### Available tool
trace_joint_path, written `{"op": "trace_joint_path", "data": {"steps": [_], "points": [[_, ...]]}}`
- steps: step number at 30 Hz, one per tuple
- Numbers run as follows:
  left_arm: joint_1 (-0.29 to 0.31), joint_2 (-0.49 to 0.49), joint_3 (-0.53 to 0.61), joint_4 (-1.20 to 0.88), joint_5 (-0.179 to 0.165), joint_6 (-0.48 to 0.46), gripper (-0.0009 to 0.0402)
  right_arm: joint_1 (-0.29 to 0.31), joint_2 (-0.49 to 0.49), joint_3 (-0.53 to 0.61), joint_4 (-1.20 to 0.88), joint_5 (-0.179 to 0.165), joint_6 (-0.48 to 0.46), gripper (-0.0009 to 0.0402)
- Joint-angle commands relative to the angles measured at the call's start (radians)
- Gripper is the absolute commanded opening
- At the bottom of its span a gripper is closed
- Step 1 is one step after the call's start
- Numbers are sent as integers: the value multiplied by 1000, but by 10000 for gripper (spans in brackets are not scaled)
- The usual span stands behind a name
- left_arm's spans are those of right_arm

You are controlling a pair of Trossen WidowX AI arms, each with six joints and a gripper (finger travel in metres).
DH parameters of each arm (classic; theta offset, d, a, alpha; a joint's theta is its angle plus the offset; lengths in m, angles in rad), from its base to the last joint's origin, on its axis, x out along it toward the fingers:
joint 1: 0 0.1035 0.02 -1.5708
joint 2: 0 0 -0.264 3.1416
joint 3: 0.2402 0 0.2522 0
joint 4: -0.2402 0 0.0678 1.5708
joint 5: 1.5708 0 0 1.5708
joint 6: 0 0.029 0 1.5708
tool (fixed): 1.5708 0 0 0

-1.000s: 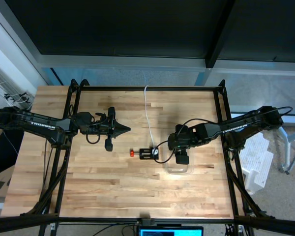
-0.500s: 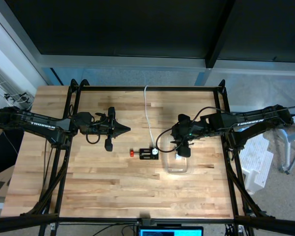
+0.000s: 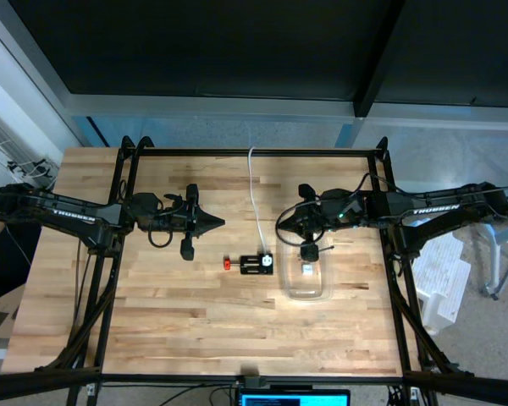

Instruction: Remove the power plug from the receptacle and place in the container

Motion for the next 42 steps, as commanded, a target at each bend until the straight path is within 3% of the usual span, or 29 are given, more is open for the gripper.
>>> {"op": "trace_joint_path", "data": {"steps": [1, 3, 6, 8, 20, 23, 42], "points": [[0, 0, 0, 0, 0, 0, 0, -19, -18, -60, 145, -37, 0, 0], [0, 0, 0, 0, 0, 0, 0, -29, -28, -99, 234, -57, 1, 0], [0, 0, 0, 0, 0, 0, 0, -37, -40, -158, 365, -60, 1, 0], [0, 0, 0, 0, 0, 0, 0, -44, -46, -193, 442, -85, 1, 0], [0, 0, 0, 0, 0, 0, 0, -63, -82, -381, 753, -84, 16, 0], [0, 0, 0, 0, 0, 0, 0, -63, -82, -410, 816, -104, 17, 0], [0, 0, 0, 0, 0, 0, 0, -78, -82, -434, 836, -97, 43, 0]]}}
